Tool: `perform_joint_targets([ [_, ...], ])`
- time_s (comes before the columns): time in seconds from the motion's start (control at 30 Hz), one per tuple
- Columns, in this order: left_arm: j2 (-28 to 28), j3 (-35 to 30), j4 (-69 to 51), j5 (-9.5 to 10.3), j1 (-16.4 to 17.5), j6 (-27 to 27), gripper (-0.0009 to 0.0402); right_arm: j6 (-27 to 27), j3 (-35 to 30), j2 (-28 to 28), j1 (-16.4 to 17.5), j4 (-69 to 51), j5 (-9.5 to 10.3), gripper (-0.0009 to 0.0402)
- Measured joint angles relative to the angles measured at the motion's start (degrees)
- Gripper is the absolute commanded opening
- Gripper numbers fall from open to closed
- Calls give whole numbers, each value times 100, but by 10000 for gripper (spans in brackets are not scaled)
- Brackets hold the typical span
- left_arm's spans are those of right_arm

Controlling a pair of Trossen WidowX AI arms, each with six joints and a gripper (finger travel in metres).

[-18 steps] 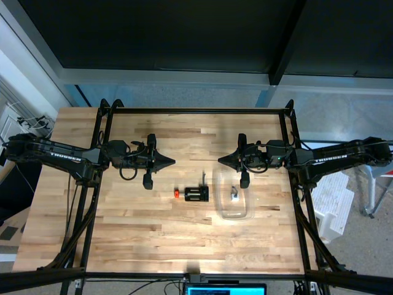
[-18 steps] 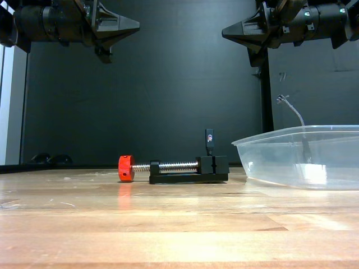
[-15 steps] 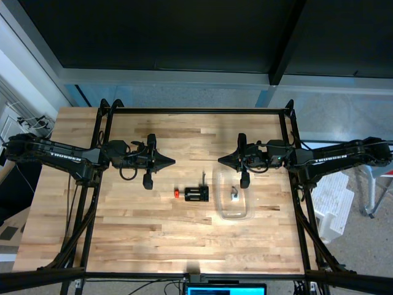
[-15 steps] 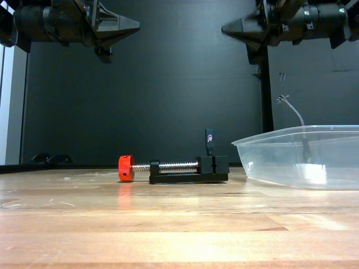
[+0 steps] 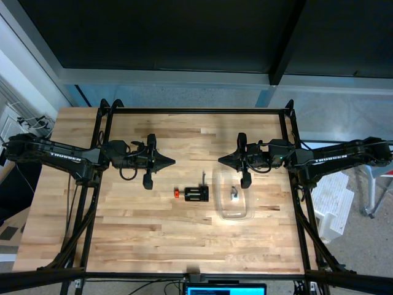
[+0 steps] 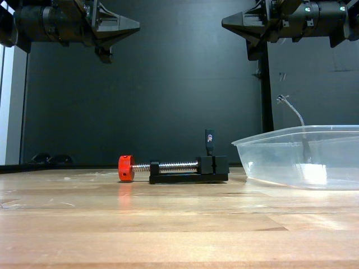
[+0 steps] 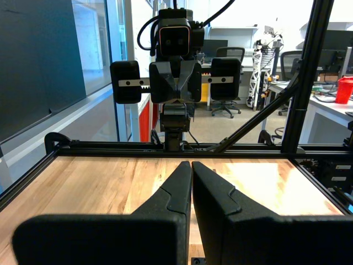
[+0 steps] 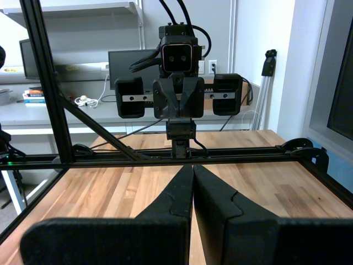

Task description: Pick the USB-C connector and install on taskboard

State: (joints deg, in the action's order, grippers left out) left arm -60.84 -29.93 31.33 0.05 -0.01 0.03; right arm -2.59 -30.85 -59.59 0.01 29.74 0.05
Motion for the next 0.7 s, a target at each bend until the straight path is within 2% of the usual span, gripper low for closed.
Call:
perform_joint_targets([
  [0.23, 0, -2, 4, -2, 0, 0, 0, -2, -92, 90, 2, -442, 109, 0],
  [0.7, 0, 0, 2, 0, 0, 0, 0, -466, -1685, 188, 37, -5053, 125, 0],
])
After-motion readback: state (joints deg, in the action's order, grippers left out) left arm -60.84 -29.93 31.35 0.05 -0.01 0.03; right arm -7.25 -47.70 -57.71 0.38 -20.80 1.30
